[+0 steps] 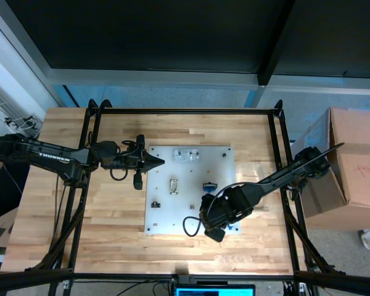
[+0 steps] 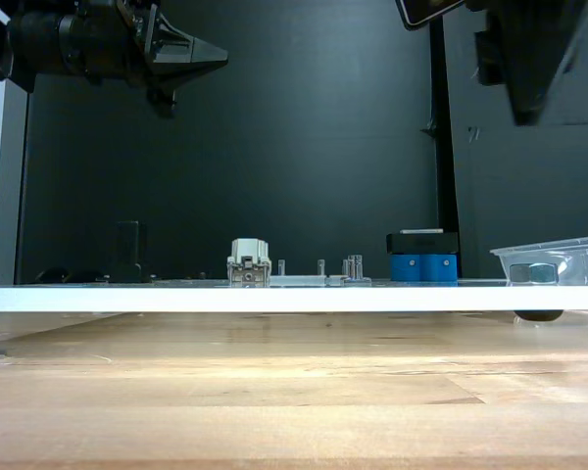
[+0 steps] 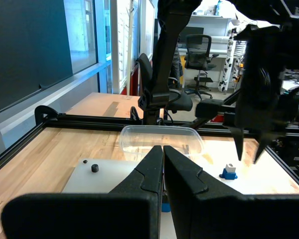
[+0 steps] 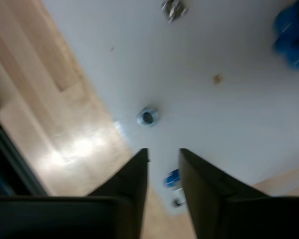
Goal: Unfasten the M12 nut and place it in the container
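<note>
Evidently at the approach step, the right end effector (image 4: 163,152), part-open and empty, hangs above the M12 nut (image 2: 534,272) on its stud (image 4: 148,117) at the board's (image 4: 229,114) near right edge; next, descend squarely and clamp it; the left end effector (image 3: 163,149), closed, empty, hovers over the board's far left corner.

Wood tabletop (image 1: 172,126), cardboard box (image 1: 351,160) rt, office chairs (image 3: 198,52) bkgd, windows (image 3: 82,35), dark wall (image 2: 304,127)

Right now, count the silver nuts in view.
1: a silver nut on its black stud on the white board, beneath the open right claw; shut left claw hangs over the board's left edge. Others may be hidden.
</note>
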Controlling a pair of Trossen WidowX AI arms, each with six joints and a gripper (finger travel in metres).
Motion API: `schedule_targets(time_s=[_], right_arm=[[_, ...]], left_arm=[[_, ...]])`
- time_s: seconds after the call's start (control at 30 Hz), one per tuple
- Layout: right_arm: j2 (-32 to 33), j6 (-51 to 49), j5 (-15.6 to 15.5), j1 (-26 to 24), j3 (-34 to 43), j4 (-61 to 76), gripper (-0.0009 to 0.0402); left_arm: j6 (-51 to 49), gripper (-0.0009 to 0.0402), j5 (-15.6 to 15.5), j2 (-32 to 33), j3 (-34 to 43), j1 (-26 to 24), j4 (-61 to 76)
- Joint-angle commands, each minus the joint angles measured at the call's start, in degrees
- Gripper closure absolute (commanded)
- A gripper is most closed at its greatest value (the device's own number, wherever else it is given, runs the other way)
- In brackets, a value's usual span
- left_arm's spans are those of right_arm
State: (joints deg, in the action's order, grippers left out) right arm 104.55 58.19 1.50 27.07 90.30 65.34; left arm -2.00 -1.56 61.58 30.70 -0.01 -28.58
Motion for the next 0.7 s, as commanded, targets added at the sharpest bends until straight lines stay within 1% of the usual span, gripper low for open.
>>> schedule_targets(time_s=[0.03, 0.13, 0.2, 0.33, 0.4, 0.5, 0.6, 0.7], right_arm=[[1.46, 8.48, -0.04, -0.09, -0.04, 0.17, 0.0221], [2.89, 15.04, -0.13, -0.20, -0.07, -0.02, 0.0166], [3.58, 18.18, -0.15, -0.28, -0.07, -0.33, 0.0137], [5.57, 20.52, -0.02, -0.72, -0.07, -2.62, 0.0102], [6.67, 20.61, -0.92, -0.83, -0.07, -3.58, 0.0097], [8.33, 20.61, -1.68, -0.85, -0.07, -5.62, 0.0100], [9.79, 20.61, -3.21, -0.87, -0.07, -6.88, 0.0111], [11.21, 20.92, -3.69, -0.90, -0.07, -7.26, 0.0128]], left_arm=[[0.00, 0.0393, 0.02, 0.02, 0.02, 0.00, 0.02], [0.00, 0.0393, 0.00, 0.02, 0.02, 0.00, 0.00], [0.00, 0.0393, 0.02, 0.02, 0.02, 0.00, 0.00], [0.00, 0.0393, 0.00, 0.02, 0.02, 0.00, 0.00], [0.00, 0.0393, 0.00, 0.02, 0.02, 0.00, 0.00], [0.00, 0.0393, 0.02, 0.02, 0.02, 0.00, 0.00], [0.00, 0.0393, 0.00, 0.02, 0.02, 0.00, 0.02], [0.00, 0.0393, 0.02, 0.02, 0.02, 0.00, 0.00]])
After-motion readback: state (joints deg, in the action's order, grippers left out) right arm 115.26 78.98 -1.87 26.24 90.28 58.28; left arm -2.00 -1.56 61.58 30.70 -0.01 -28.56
